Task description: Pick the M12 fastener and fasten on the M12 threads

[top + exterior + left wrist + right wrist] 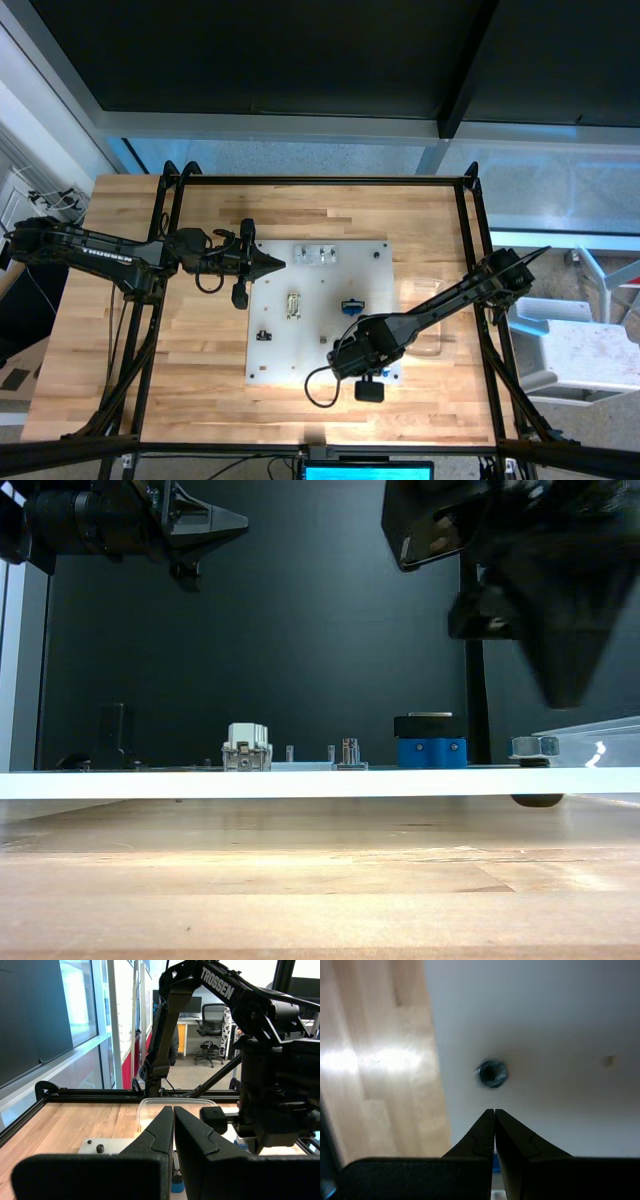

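The small silver M12 nut (533, 746) sits on top of its short black stud, with a few ribs showing just under it, at the near right edge of the white board (290, 355). From straight above, the nut (492, 1073) is a dark ring with a centre hole on the white surface. My right gripper (565, 695) (494, 1110) hangs point-down just above the nut and slightly to one side of it. It is shut, clear of the nut and holds nothing. In the high view the right arm (400, 325) covers that spot. My left gripper (272, 264) (173, 1110) is shut and hovers over the board's far left edge.
A blue connector (352, 306) (430, 750) stands mid-board left of the stud. A clear tray (432, 322) lies on the wood right of the board. A silver post (349, 751) and a white socket (246, 747) stand further left. A black frame rail (320, 181) rings the table.
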Controlling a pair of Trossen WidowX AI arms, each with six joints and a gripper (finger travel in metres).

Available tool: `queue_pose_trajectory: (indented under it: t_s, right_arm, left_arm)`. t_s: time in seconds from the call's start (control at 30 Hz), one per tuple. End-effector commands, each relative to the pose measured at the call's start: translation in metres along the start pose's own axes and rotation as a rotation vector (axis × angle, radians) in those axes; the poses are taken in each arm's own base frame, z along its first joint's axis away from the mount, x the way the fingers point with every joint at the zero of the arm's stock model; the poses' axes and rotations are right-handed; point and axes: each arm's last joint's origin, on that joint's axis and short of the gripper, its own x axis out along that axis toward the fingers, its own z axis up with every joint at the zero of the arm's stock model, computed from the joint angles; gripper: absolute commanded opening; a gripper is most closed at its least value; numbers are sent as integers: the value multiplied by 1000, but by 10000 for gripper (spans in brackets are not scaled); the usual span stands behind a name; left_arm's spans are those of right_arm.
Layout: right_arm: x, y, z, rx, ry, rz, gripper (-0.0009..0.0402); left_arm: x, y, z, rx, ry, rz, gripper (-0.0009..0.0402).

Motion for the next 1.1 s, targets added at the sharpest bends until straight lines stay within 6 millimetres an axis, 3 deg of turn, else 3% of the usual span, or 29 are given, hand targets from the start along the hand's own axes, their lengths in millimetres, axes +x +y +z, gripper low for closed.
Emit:
queue_pose_trajectory:
  t_s: [0.03,0.27,0.67,0.87,1.1]
  right_arm:
    - [2,-2,2,6,-19,-32,0]
    - [15,-2,5,3,-26,-54,0]
    - [18,0,7,3,-51,-23,0]
    - [14,5,-2,-51,123,214,0]
    - [10,2,-3,-19,110,145,0]
  left_arm:
    - [0,0,0,0,0,0,0]
    - [0,0,0,0,0,0,0]
    - [0,0,0,0,0,0,0]
    - [0,0,0,0,0,0,0]
    - [0,0,0,0,0,0,0]
